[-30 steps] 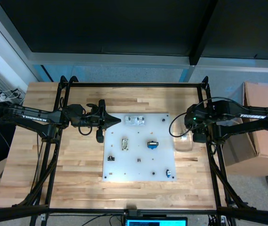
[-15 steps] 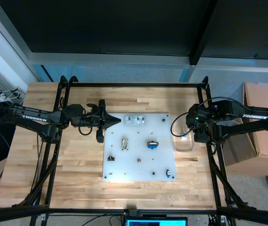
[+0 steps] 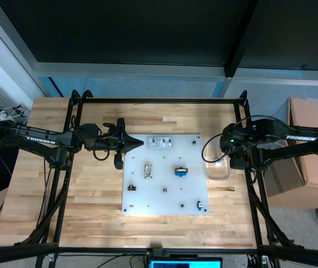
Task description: Pick the RJ45 connector and install on the taskboard
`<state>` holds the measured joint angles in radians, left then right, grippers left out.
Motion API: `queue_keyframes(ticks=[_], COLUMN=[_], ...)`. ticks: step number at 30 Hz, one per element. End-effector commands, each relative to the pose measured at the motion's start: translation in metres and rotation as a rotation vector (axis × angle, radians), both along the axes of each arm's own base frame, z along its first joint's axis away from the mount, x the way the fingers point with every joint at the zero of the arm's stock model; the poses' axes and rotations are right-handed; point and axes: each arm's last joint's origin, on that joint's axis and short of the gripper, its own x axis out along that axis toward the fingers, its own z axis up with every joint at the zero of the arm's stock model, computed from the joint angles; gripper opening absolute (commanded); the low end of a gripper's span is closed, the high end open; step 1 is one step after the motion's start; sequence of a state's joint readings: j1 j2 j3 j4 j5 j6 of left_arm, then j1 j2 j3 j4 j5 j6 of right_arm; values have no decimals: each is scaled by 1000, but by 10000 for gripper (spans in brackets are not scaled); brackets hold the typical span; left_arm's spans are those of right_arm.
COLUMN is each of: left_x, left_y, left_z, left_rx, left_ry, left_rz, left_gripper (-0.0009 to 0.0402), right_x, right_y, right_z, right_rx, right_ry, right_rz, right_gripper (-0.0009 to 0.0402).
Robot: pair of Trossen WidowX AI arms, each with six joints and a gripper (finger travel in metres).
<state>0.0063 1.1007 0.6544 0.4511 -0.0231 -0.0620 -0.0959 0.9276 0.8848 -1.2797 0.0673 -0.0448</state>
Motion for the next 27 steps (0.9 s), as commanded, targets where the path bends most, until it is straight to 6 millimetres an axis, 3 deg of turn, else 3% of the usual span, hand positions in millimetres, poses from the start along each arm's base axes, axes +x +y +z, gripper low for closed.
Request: queue_keyframes(ticks=[1, 14, 23, 27], left_x=[0, 0, 0, 0], left_y=[0, 0, 0, 0], left_z=[0, 0, 0, 0], left_rx=[0, 0, 0, 0], left_ry=[0, 0, 0, 0], left_rz=[0, 0, 0, 0], left_gripper=[1, 1, 1, 1], right_x=[8, 40, 45, 47], right_y=[1, -2, -2, -2], right_z=[-12, -49, -77, -78], right_rx=[66, 79, 88, 85], right_ry=[66, 198, 280, 262], right_rz=[9, 10, 8, 11], right_gripper=[122, 122, 122, 122])
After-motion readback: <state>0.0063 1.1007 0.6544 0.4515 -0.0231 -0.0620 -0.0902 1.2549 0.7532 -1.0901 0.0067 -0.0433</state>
